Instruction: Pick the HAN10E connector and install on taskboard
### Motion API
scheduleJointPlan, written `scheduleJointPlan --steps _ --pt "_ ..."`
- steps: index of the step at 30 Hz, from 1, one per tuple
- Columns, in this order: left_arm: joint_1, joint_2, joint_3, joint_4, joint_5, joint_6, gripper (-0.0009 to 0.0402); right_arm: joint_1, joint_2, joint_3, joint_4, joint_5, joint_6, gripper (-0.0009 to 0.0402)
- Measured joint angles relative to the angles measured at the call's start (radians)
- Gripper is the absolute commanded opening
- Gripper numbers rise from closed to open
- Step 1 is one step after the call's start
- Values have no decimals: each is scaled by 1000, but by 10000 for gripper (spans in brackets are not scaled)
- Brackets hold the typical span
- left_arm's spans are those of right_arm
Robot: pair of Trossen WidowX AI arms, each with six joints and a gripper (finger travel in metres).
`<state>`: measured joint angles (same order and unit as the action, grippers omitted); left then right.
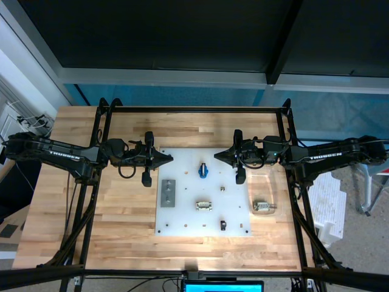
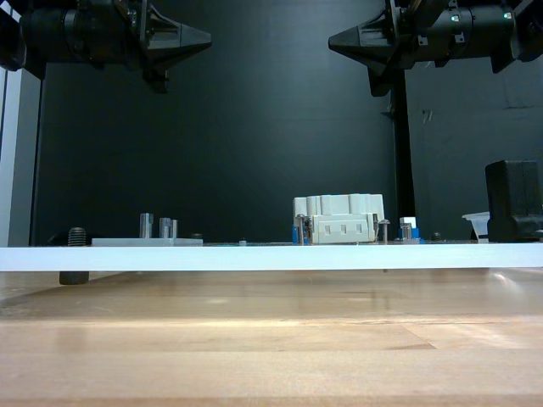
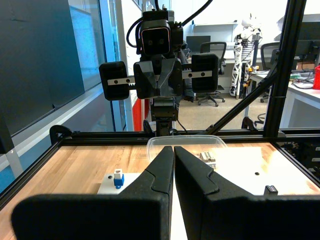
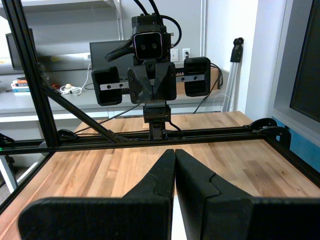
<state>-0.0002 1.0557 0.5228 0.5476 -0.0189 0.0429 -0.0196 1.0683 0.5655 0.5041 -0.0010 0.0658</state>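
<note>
The HAN10E connector [image 1: 262,206] lies in a clear plastic tray [image 1: 270,182] just right of the white taskboard [image 1: 182,226]; the left wrist view shows the connector [image 3: 208,157] inside that tray [image 3: 165,141] too. My left gripper [image 1: 168,158] hovers shut and empty over the board's far left corner. Facing it over the far middle of the board is my right gripper [image 1: 219,156], also shut and empty. Both hang high above the board, left gripper [image 2: 206,36] and right gripper [image 2: 333,39]. Each wrist view shows closed fingertips, left gripper [image 3: 173,152] and right gripper [image 4: 175,154].
On the board sit a grey block with two holes [image 1: 167,193], a small blue part [image 1: 203,170], a similar beige connector block [image 1: 203,206] and a small black part [image 1: 223,225]. A black frame [image 1: 194,110] rings the wooden table.
</note>
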Motion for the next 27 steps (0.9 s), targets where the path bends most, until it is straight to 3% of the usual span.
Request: scheduleJointPlan --steps 4,18,27 --pt "0 0 0 0 0 0 1 0 0 0 -2 16 -54 0" --pt "0 0 0 0 0 0 1 0 -3 0 -29 8 -25 0" --pt "0 0 0 0 0 0 1 1 -95 29 -306 -13 -20 0"
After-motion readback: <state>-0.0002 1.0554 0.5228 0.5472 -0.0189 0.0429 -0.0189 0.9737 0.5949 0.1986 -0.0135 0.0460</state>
